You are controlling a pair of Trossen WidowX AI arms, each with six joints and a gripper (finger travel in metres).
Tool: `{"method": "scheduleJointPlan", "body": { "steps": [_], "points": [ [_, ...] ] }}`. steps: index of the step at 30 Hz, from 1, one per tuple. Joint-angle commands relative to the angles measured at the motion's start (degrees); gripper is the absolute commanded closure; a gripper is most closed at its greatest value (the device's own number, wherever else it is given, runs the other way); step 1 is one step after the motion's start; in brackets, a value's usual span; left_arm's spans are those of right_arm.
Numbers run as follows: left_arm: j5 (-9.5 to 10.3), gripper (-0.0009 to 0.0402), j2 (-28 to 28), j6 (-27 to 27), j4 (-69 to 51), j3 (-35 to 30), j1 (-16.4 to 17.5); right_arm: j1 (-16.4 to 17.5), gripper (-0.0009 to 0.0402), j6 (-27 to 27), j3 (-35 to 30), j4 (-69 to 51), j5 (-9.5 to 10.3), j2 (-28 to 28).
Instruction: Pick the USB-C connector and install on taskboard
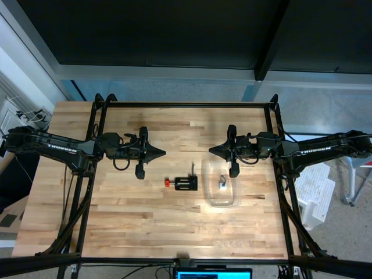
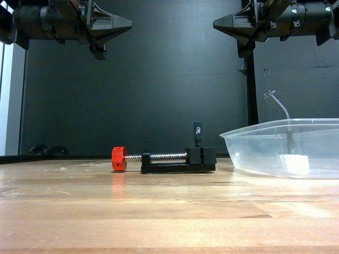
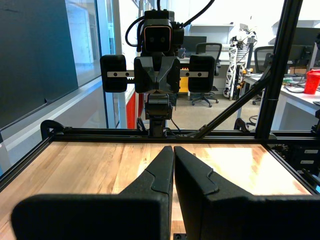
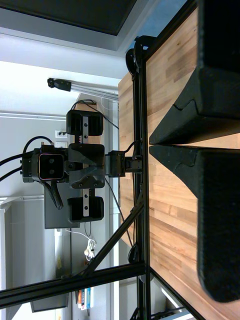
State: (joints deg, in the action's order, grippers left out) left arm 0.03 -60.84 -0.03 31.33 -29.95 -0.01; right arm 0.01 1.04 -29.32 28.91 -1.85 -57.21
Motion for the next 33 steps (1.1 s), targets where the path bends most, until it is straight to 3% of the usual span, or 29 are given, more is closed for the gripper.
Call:
{"method": "scheduleJointPlan", "body": {
  "steps": [1, 10, 20, 24, 33],
  "points": [
    [0.0, 0.0393, 0.0, 0.0, 0.0, 0.0, 0.0, 0.0, 0.0393, 0.0, 0.0, 0.0, -0.02, 0.0],
    [0.0, 0.0393, 0.0, 0.0, 0.0, 0.0, 0.0, 0.0, 0.0393, 4.5, -1.0, -6.3, -0.11, 0.0],
    [0.0, 0.0393, 0.0, 0.0, 0.0, 0.0, 0.0, 0.4, 0.0393, 5.3, -13.3, -39.7, 0.55, 0.0],
    [0.0, 0.0393, 0.0, 0.0, 0.0, 0.0, 0.0, 0.8, 0.0393, 8.2, -17.9, -52.0, 0.59, -0.9],
    [0.0, 0.0393, 0.0, 0.0, 0.0, 0.0, 0.0, 1.3, 0.0393, 10.0, -25.9, -70.9, 0.48, -3.8]
  ]
}}
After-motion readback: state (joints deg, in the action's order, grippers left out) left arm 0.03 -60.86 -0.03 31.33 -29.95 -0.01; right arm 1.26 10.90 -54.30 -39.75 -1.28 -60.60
